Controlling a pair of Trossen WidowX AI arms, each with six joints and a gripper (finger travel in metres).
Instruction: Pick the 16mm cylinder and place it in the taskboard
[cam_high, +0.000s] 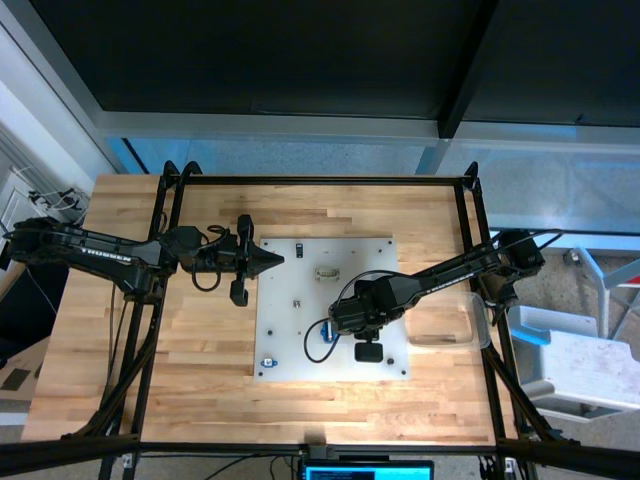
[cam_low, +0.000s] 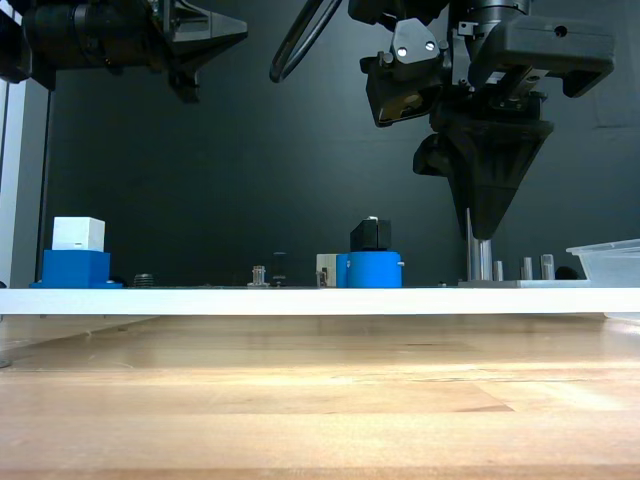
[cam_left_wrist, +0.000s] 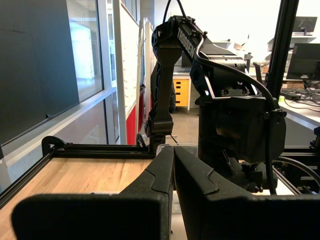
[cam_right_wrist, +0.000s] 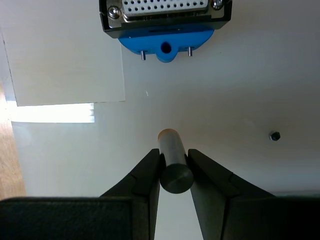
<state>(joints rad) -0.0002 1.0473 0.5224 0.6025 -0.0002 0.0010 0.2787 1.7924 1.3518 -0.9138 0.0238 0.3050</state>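
Observation:
The 16mm cylinder (cam_right_wrist: 170, 159), a dark-grey metal peg, stands upright between the fingers of my right gripper (cam_right_wrist: 173, 153), which is shut on it. In the low view the right gripper (cam_low: 481, 228) points straight down over the right part of the taskboard (cam_low: 250, 300), and the cylinder (cam_low: 480, 258) reaches down to board level; whether it sits in a hole is unclear. From above, the right gripper (cam_high: 352, 322) hides the cylinder over the white taskboard (cam_high: 300, 335). My left gripper (cam_high: 272, 258) hovers shut and empty at the board's left edge, its fingers (cam_left_wrist: 170, 170) pressed together.
A clear plastic bin (cam_high: 446, 320) sits at the board's right edge. Small upright pegs (cam_low: 527, 267) stand just right of the cylinder. A blue fitting (cam_low: 373, 268) and a blue base with a white cube (cam_low: 78, 262) rise from the board. A blue-framed connector (cam_right_wrist: 165, 25) lies ahead of the right gripper.

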